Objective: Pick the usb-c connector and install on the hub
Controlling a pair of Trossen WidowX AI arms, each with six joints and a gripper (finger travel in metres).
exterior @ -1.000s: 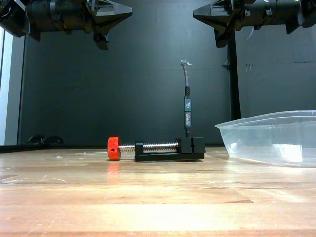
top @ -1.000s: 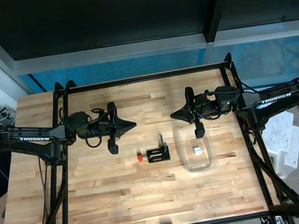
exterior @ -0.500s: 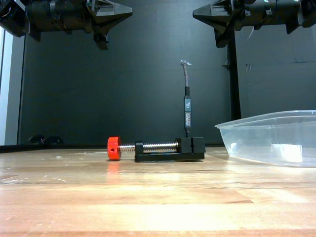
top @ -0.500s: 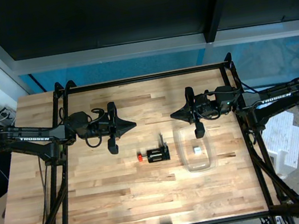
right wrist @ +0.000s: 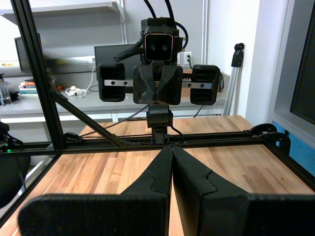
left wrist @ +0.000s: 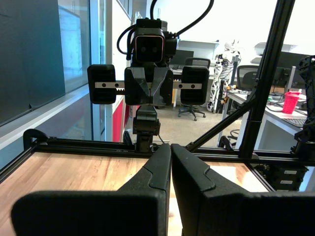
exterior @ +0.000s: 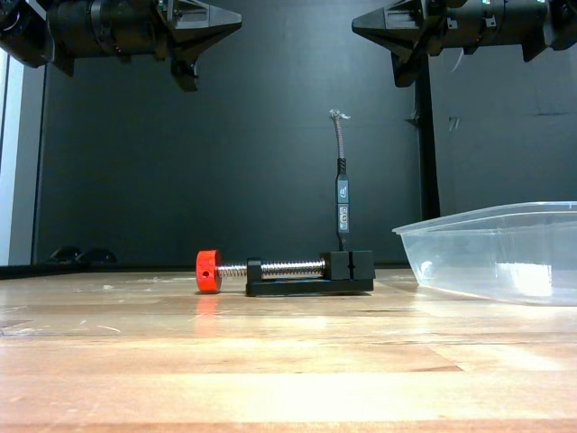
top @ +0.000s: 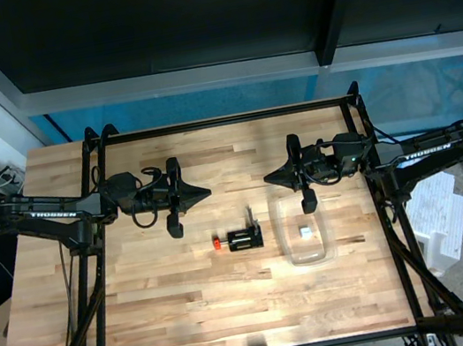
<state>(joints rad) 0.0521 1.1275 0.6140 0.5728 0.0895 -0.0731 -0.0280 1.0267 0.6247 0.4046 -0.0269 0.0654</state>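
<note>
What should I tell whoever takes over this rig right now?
Left gripper: shut, empty, raised above the table's left half, pointing inward.
Right gripper: shut, empty, raised above the right half, facing the left one.
Connector: upright on the tab held in the vise, with nothing holding it. Its braided cable rises from there.
Tray: right of the vise; only the white block shows inside.
Done: the connector is out of the tray and on the tab.
Left: I cannot tell whether it is fully seated, so check that.
</note>
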